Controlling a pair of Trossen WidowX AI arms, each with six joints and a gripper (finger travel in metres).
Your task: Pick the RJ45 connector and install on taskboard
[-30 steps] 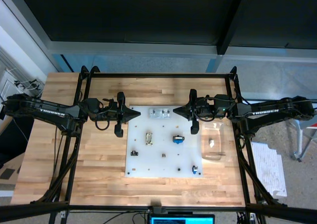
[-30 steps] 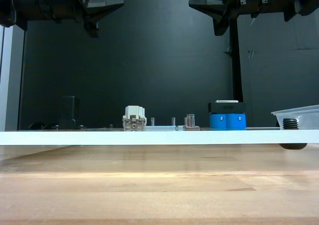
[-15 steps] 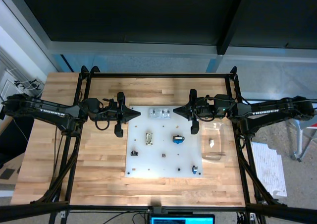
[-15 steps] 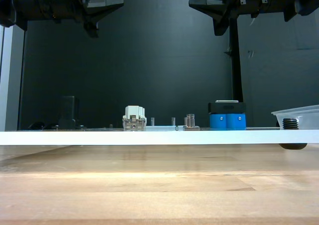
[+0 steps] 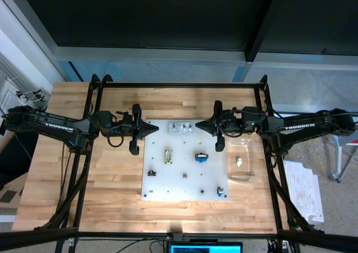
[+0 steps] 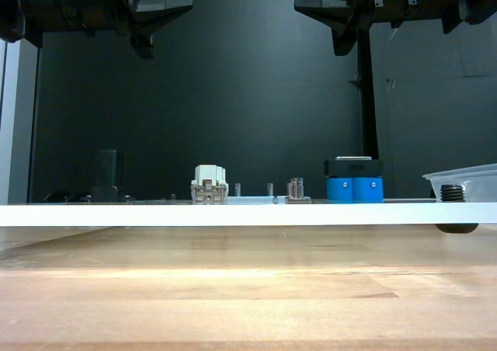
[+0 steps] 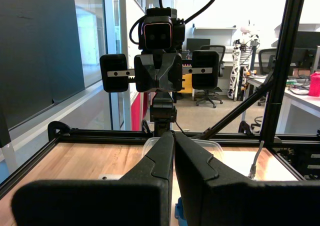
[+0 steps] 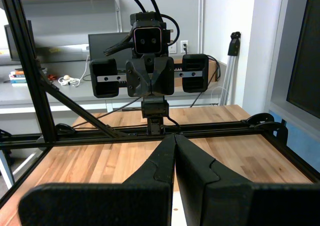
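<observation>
right now the right gripper (image 5: 197, 125) is clenched on itself: in its wrist view the two black fingers (image 8: 159, 172) press flat against each other along one seam. it hangs high over the far edge of the white board (image 5: 168, 180), tip pointing inward, and in the low view it is well above everything standing on the board. the left gripper (image 5: 157, 129) is pressed closed the same way, its fingers (image 7: 155, 167) meeting edge to edge. it hangs at about the same height by the board's far left corner and faces the right one, with a gap between the two tips. below them on the board sit a silver fitting (image 5: 182, 129) at the far edge, and a pale housing (image 5: 168, 155) and a blue part (image 5: 201, 157) near the middle. the small blue jack (image 5: 222, 192) is at the near right corner. its top reads pale with a little grey, and i cannot tell from that whether the rj45 connector is seated in it. just beside the board's right edge lies the clear tray (image 5: 244, 178), and the white block (image 5: 239, 162) in it shows only as a small pale shape. so i cannot tell where the connector is. board and tray both rest on the wooden table (image 5: 100, 174).
</observation>
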